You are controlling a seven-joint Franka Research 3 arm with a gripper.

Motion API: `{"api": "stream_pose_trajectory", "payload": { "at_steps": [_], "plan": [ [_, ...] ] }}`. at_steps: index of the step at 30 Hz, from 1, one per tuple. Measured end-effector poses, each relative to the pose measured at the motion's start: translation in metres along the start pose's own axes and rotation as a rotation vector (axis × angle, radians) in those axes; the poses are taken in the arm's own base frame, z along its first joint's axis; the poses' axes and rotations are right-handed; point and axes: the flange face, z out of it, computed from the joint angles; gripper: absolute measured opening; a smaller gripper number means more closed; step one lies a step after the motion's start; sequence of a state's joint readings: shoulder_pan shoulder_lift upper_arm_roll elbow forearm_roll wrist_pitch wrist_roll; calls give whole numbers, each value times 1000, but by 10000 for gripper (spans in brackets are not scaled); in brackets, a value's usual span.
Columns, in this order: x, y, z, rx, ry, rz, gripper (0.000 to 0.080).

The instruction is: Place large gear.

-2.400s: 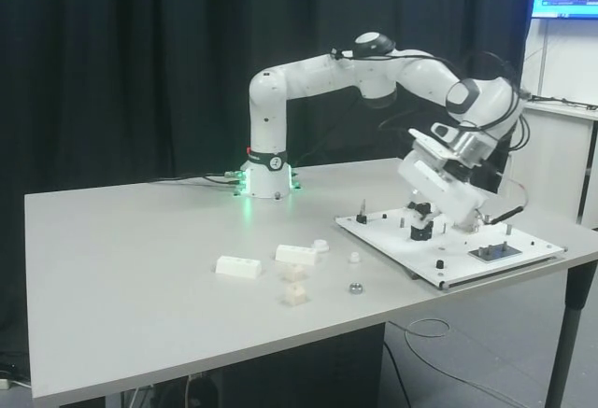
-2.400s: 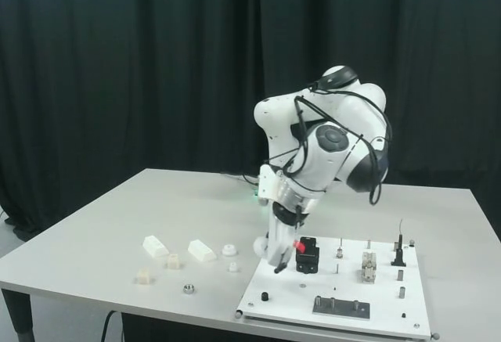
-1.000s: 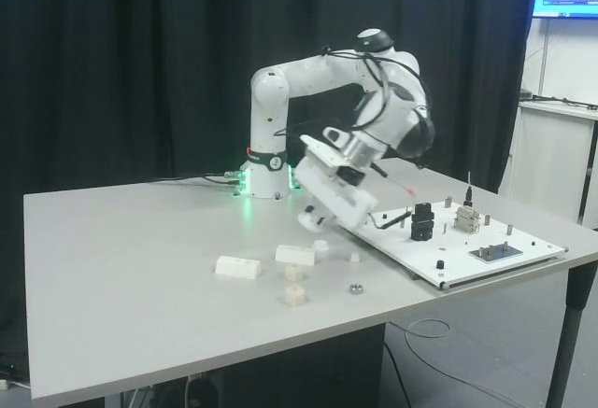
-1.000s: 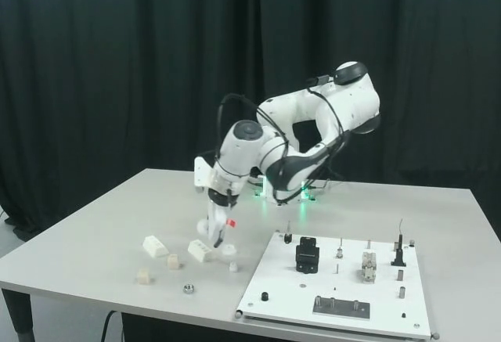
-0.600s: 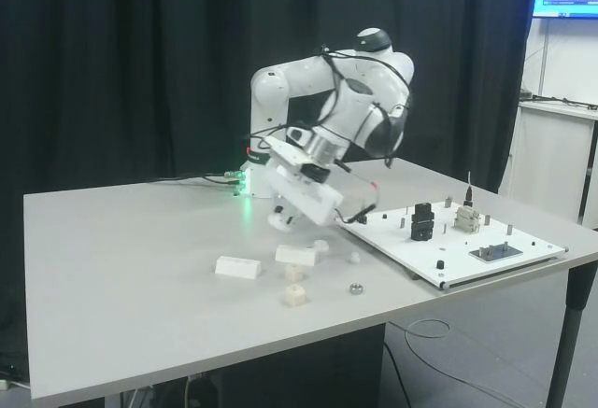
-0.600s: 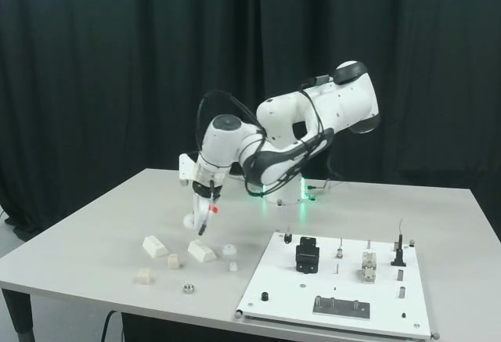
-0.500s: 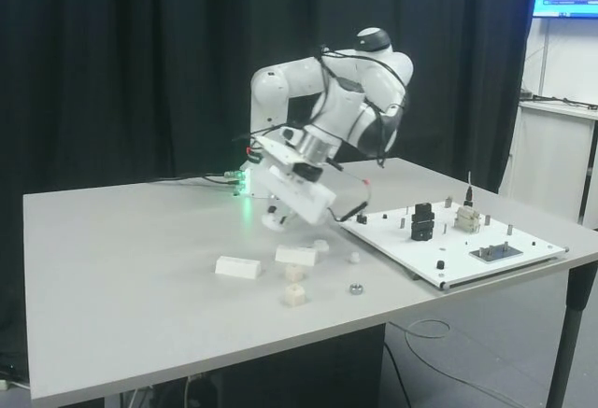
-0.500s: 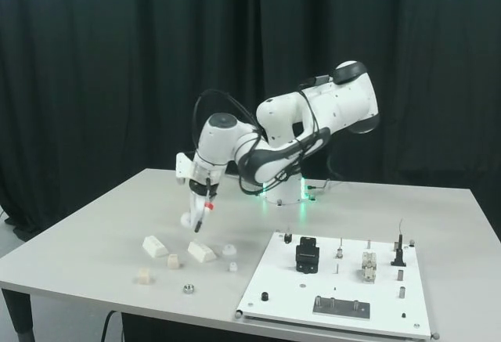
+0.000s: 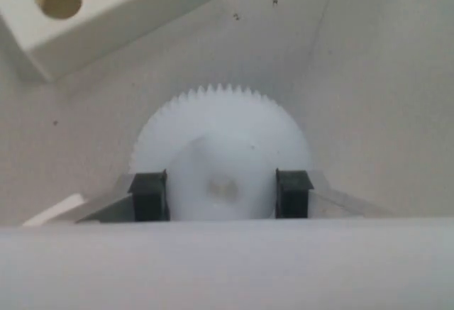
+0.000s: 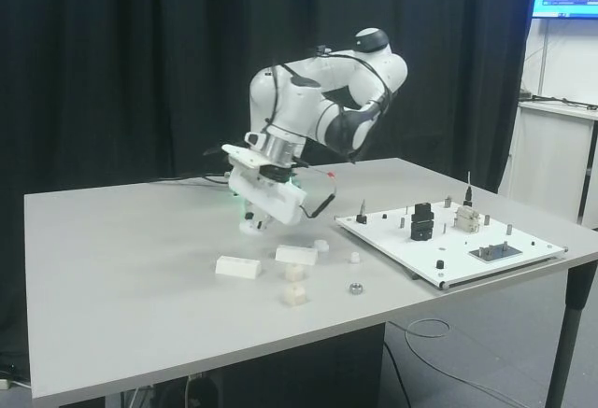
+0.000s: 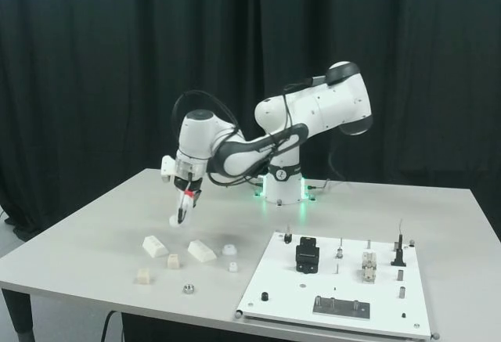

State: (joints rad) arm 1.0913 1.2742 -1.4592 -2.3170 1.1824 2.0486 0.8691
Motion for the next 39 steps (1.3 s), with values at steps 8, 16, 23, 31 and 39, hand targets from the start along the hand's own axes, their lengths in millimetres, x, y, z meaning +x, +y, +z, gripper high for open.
{"api": "stream_pose_trajectory", "payload": {
  "at_steps": [8,16,23,31,39],
  "plan": [
    [19,-1,13,23,-90,-4,323],
    [23,-4,21,22,-139,0,323],
    [20,-8,30,13,-159,-9,323],
    [18,-10,39,0,-180,-11,323],
    [18,-14,44,-3,-177,-54,356]
  ]
}}
